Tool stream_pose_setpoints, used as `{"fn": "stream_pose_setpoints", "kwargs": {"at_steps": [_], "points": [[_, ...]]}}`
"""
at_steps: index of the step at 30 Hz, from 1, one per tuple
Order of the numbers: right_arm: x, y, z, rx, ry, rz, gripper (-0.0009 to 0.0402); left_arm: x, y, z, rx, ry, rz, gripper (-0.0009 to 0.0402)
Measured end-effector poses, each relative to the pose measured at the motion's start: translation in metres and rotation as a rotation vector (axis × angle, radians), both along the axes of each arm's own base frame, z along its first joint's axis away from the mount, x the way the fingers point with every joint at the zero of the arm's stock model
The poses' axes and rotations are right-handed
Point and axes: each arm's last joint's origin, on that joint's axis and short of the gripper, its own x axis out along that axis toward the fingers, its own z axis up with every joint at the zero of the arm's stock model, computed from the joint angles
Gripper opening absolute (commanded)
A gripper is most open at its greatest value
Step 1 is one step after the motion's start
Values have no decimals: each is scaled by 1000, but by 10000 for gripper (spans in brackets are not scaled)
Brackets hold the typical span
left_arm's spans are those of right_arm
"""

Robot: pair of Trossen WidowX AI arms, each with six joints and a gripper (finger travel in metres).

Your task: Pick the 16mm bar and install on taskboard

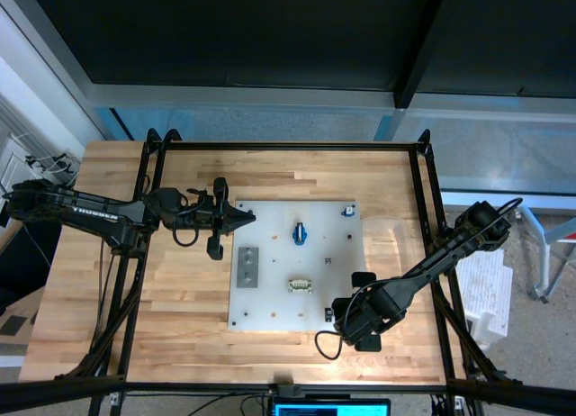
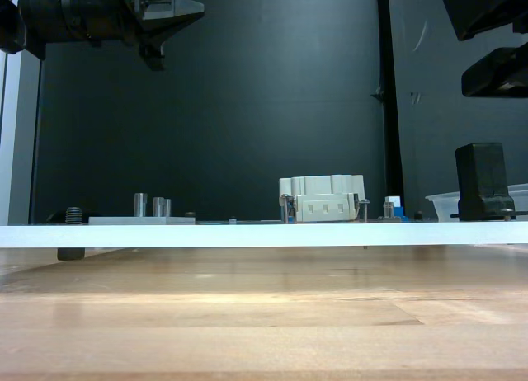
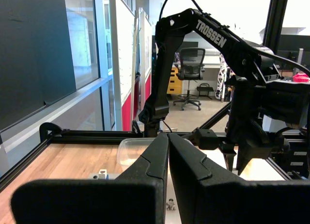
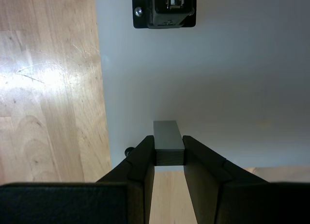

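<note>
The taskboard [image 1: 270, 308] fills the high view's centre; the left gripper [image 1: 241, 216], fingers closed on nothing, hovers over its upper-left corner. The right gripper [image 4: 169, 149], over the lower-right edge, clamps the 16mm bar [image 4: 168, 134]; the grey block [image 1: 247, 266] lies leftward, well apart.

Black left pincer [image 3: 168, 136], right pincer [image 4: 169, 147] (white TROSSEN lettering [image 3: 211, 33]).

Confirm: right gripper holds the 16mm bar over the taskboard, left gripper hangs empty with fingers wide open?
Wrong on the fingers: the left wrist view shows the left gripper shut, fingers together, empty, above the far-left corner of the taskboard. The rest stands: the right gripper holds the 16mm bar over the taskboard's near edge.
</note>
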Motion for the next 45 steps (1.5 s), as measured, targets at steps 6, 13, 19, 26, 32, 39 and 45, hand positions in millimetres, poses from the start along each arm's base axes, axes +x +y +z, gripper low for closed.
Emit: {"fn": "stream_pose_setpoints", "kwargs": {"at_steps": [6,13,19,26,32,39,45], "points": [[-1,-1,-5,3,-4,0,2,0,0,0,0,0,0,0],[-1,-1,-12,12,-14,-2,2,0,0,0,0,0,0,0],[-2,-2,-14,12,-14,-2,2,0,0,0,0,0,0,0],[-2,-2,-15,12,-14,-3,3,0,0,0,0,0,0,0],[-2,-2,-15,13,-17,-3,50,0,0,0,0,0,0,0],[-3,-2,-15,14,-11,-10,139,0,0,0,0,0,0,0],[-2,-1,-15,18,-17,-14,208,0,0,0,0,0,0,0]]}}
